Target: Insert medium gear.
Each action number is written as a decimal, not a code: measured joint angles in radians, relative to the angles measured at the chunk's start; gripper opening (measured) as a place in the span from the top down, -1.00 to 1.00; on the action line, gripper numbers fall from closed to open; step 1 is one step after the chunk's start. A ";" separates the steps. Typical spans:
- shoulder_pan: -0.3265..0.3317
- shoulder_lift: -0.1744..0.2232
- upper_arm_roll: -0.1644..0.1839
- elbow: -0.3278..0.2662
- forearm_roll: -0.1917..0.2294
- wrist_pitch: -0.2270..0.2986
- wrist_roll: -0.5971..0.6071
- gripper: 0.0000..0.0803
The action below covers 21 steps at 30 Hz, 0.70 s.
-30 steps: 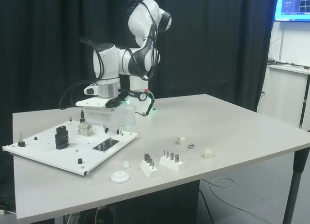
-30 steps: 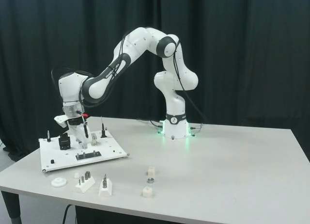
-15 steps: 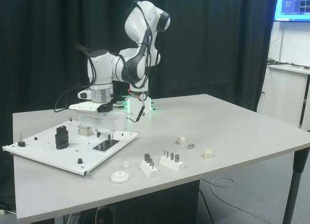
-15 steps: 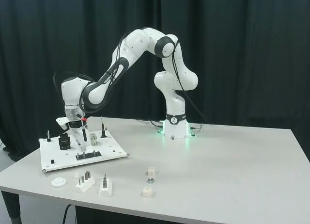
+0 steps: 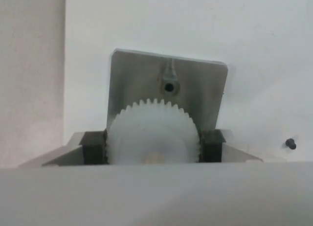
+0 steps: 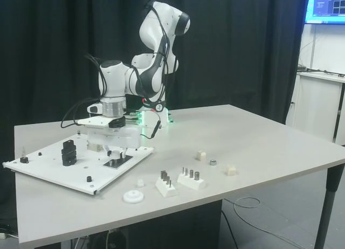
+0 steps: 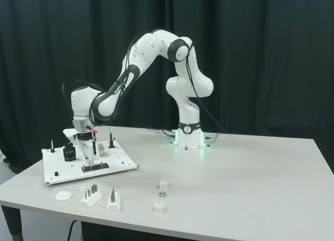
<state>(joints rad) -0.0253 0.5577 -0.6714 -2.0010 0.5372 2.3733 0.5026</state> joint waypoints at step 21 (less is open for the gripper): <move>0.010 -0.033 0.000 -0.065 0.001 0.046 -0.017 0.01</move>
